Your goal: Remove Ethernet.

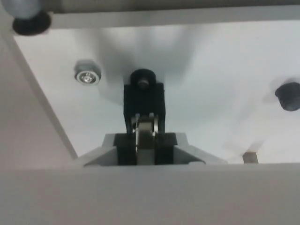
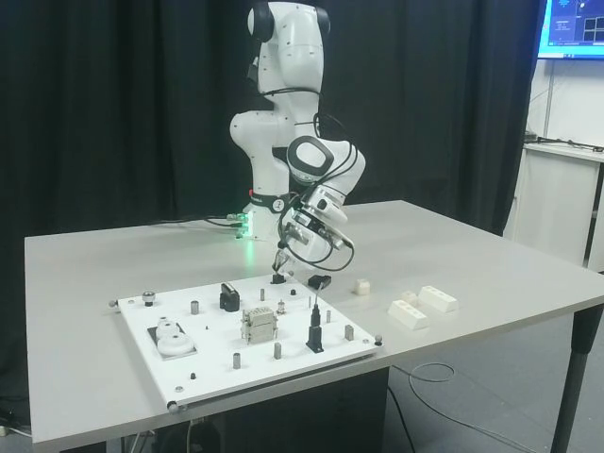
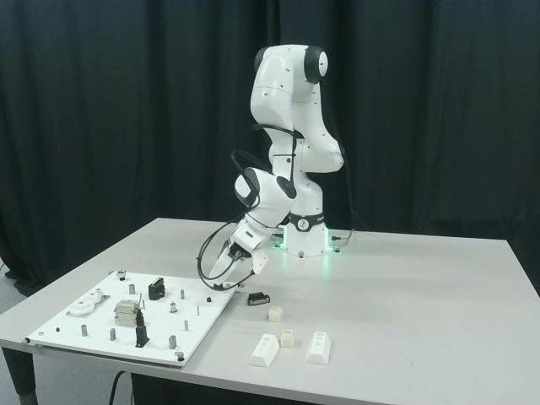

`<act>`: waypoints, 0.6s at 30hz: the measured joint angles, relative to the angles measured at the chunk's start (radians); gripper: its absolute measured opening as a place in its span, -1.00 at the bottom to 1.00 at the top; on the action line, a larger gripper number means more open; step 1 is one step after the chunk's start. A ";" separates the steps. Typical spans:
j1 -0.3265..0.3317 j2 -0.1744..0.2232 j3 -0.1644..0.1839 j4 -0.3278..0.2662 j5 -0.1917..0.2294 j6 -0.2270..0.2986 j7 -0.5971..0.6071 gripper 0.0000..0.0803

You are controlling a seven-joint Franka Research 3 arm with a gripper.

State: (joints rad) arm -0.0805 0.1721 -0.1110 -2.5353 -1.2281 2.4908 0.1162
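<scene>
Gripper (image 2: 280, 267) hangs at the end of the bent white arm (image 2: 311, 160), low over the far edge of the white board (image 2: 212, 363), tilted steeply downward. Seen from the wrist, its fingers are drawn in close on a small Ethernet plug (image 1: 144, 132), which sits pinched between the black fingertips (image 1: 125, 149); the plug's pale body shows in the narrow slot between them, set in a black socket block (image 1: 143, 104) with a round black knob behind it.

Taking the board as the landmark and reading the first room view from left to right: near its left corner stands a small round screw post (image 2: 147, 299), and toward the near left side lies a black tray holding two white gears (image 2: 173, 340). Further along, a black block (image 2: 228, 298) stands upright in the board's back half, and a grey multi-pin connector (image 2: 260, 325) sits around the middle. To the right of that connector a black upright holder (image 2: 314, 338) rises near the board's right edge, with short grey pegs (image 2: 349, 331) scattered about it.

Off the board's right side, on the grey table (image 2: 491, 255), a small black part (image 2: 319, 281) lies just beside the gripper, then a small white cube (image 2: 361, 286), then two white blocks (image 2: 422, 306) well apart from the board. Behind the arm hangs a black curtain (image 2: 113, 104).
</scene>
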 joint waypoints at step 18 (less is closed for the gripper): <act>0.037 -0.060 0.031 -0.005 0.020 -0.134 0.023 -0.80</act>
State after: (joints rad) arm -0.0439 0.1116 -0.0803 -2.5404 -1.2079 2.3564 0.1392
